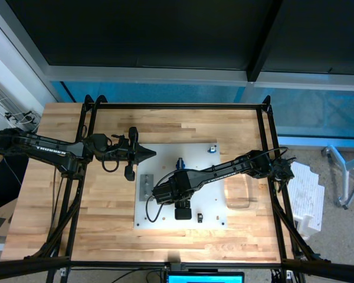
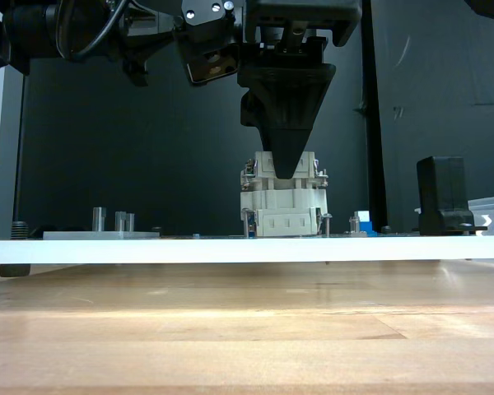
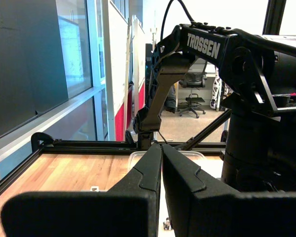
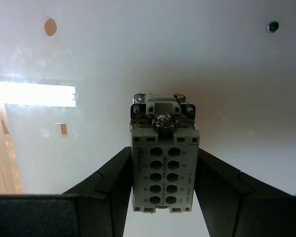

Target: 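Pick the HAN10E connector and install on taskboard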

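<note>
The HAN10E connector, a pale beige block with two rows of round holes, stands upright on the white taskboard. My right gripper is shut on it, one black finger pressed against each long side. In the low view the right gripper points straight down onto the connector, whose lower part rests on the taskboard. In the high view the right gripper hangs over the board's middle. My left gripper is shut and empty, held in the air at the board's far left corner.
A grey metal block with upright pins sits on the board's left side. Small blue parts lie towards the back. A black block stands on the board's right. A clear plastic tray lies right of the board.
</note>
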